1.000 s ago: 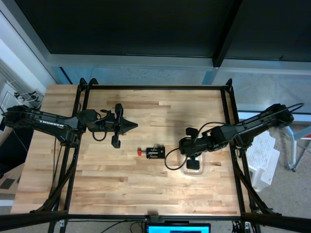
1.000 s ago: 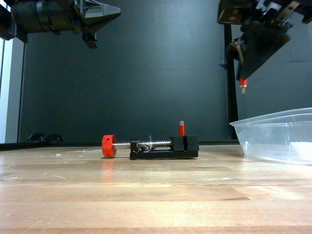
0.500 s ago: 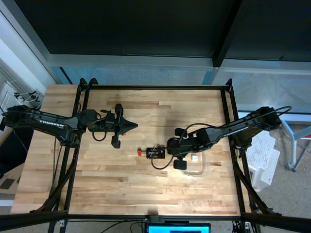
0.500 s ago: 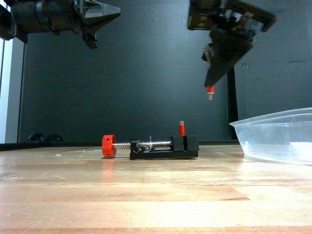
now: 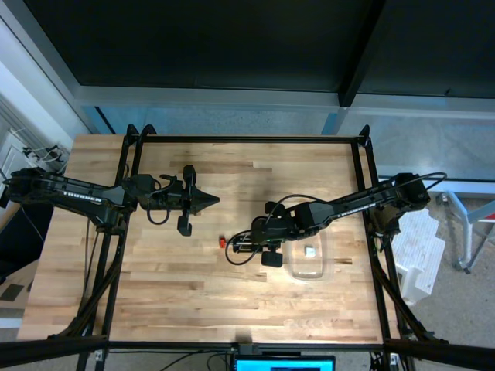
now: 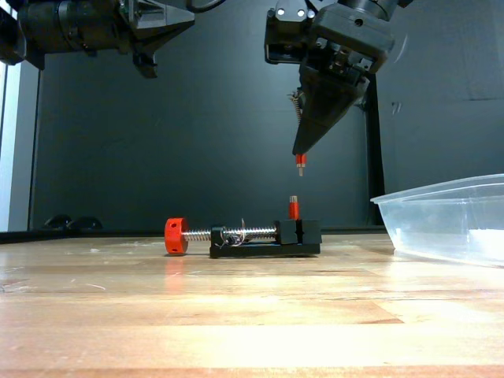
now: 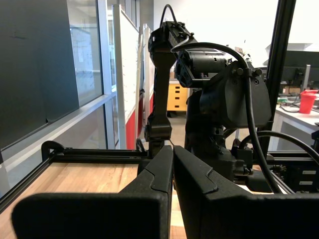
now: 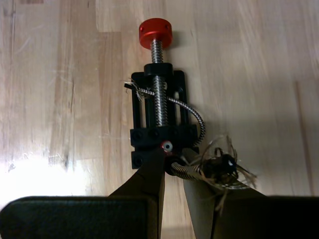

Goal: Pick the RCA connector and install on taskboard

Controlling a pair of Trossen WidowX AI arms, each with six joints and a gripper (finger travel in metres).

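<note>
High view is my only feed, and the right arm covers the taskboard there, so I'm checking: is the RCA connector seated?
Observer: No. In the low view the RCA connector hangs in the right gripper, jaws shut on it, clear above the taskboard.
Operator: Lined up?
Observer: Nearly. The low view shows it just right of the taskboard's upright red post.
Operator: And the other arm?
Observer: The left gripper is parked high over the table, on its left side. Its wrist view shows the jaws shut.

Right pincer [image 6: 300, 151] holds RCA connector [image 6: 300, 163] clear above taskboard [image 6: 268, 240]; left pincer [image 5: 213, 201] far.
</note>
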